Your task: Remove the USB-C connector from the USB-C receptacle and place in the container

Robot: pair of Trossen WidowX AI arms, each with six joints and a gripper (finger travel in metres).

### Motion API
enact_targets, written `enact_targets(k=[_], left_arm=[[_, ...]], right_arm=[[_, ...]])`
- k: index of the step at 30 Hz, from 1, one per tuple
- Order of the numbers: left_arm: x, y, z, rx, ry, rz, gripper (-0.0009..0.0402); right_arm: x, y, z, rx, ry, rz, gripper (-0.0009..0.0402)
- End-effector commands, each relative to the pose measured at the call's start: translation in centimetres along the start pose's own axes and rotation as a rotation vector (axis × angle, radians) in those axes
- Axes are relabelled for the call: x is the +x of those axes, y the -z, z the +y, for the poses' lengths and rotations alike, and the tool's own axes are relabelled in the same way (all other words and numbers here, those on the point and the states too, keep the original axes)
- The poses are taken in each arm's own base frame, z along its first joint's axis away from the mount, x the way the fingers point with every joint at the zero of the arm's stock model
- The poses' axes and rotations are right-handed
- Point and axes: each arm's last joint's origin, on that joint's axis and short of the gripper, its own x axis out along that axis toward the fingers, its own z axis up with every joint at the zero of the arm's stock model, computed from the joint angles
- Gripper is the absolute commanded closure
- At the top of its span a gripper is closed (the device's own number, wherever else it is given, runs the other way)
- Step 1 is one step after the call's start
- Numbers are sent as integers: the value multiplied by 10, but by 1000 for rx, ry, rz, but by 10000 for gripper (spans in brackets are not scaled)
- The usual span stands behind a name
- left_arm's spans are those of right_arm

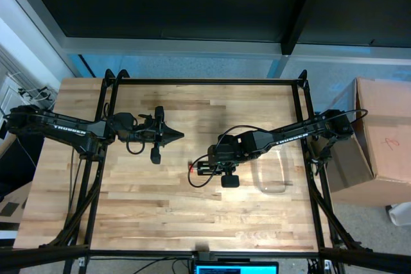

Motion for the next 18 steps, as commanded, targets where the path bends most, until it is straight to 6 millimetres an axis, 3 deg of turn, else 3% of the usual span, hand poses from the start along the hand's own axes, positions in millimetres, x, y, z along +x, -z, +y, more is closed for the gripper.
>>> enact_targets(k=[1, 18], left_arm=[[0, 0, 0, 0, 0, 0, 393], [0, 0, 0, 0, 0, 0, 393]], right_arm=[[-5, -4, 0, 5, -2, -12, 393], [-24, -11, 1, 3, -5, -15, 393]])
